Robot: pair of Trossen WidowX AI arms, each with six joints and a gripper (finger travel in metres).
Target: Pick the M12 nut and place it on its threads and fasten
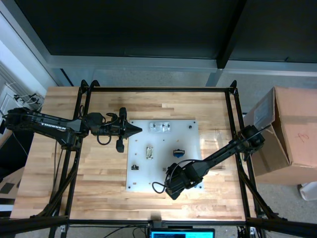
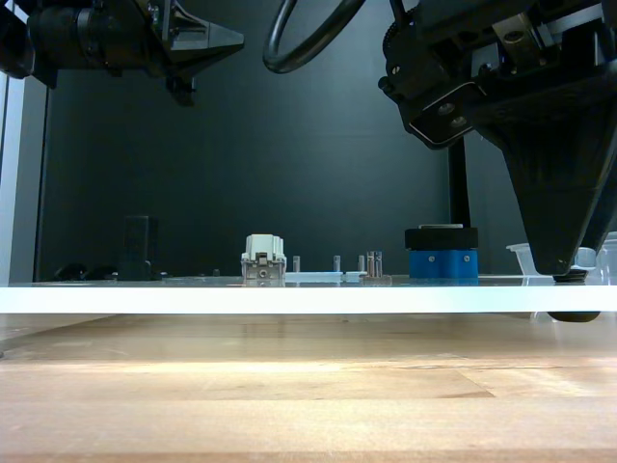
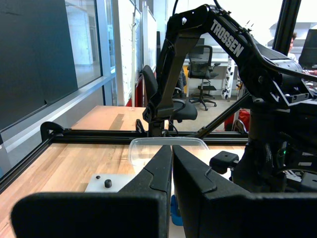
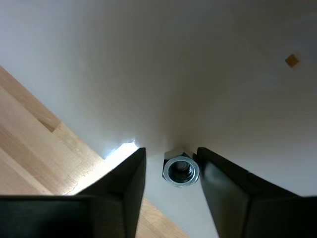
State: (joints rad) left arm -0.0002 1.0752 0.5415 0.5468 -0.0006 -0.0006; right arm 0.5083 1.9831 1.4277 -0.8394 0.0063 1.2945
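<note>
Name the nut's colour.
Silver nut, right wrist view, between open right gripper; left gripper hovers by board's left edge.

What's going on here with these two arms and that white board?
The right gripper is down at the near right edge of the white board, its fingers open either side of the small silver nut, not touching it. Whether the nut sits on its stud cannot be told. The left gripper hangs above the board's far left edge, fingers shut, holding nothing.
</note>
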